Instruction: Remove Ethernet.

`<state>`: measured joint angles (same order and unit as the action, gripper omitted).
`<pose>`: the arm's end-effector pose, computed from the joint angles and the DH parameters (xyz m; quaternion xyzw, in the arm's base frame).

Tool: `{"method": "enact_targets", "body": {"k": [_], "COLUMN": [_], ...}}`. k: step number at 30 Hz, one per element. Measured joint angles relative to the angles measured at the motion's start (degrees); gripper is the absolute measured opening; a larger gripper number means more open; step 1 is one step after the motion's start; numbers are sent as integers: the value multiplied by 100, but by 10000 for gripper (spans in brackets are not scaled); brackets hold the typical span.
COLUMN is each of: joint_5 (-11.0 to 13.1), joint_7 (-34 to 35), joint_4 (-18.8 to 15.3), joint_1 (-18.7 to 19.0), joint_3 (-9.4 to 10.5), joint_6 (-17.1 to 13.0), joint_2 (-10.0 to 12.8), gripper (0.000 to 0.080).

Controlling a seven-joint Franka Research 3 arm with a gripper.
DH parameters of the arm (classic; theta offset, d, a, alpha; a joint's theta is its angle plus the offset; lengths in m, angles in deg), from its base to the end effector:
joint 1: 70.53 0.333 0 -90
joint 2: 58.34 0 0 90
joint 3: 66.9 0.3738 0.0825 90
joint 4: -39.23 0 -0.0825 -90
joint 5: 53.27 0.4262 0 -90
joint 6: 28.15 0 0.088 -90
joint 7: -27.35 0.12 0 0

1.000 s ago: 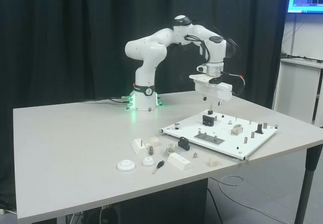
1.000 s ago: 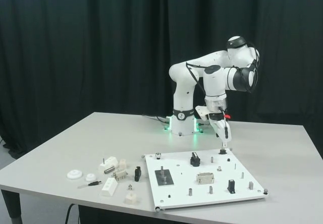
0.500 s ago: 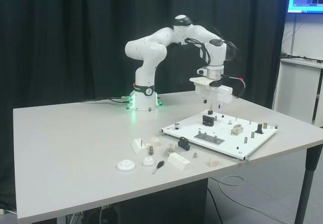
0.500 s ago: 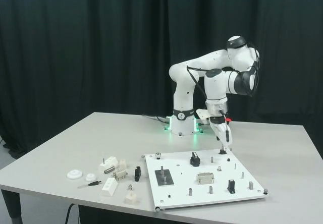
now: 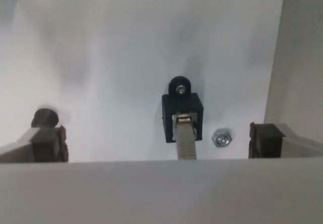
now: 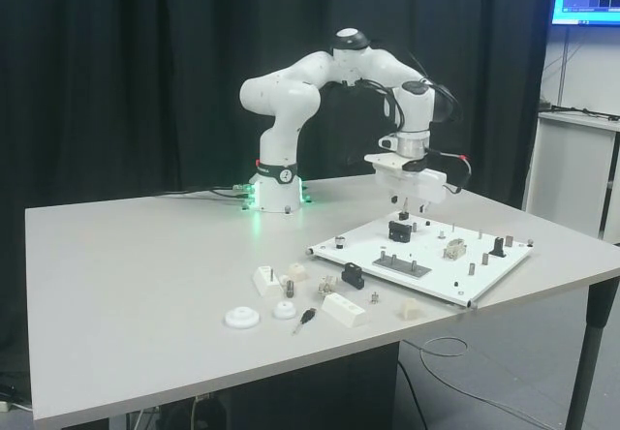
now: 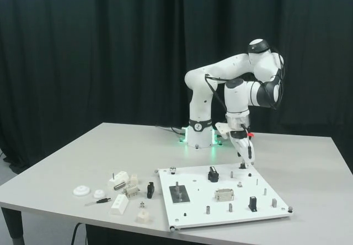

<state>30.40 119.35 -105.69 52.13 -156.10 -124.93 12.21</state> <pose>0.3605 0.2566 0.2194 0.5462 -0.8327 -0.0896 0.0169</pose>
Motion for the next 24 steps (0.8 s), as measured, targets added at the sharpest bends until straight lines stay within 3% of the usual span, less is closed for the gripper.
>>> {"method": "enact_targets", "body": {"k": [24], "joint_5": [222], "joint_7": [3], "joint_4": [-2], "joint_1": [0], "joint_3": [333], "joint_6": [-516], "joint_2": [-200], "gripper": [800]}}
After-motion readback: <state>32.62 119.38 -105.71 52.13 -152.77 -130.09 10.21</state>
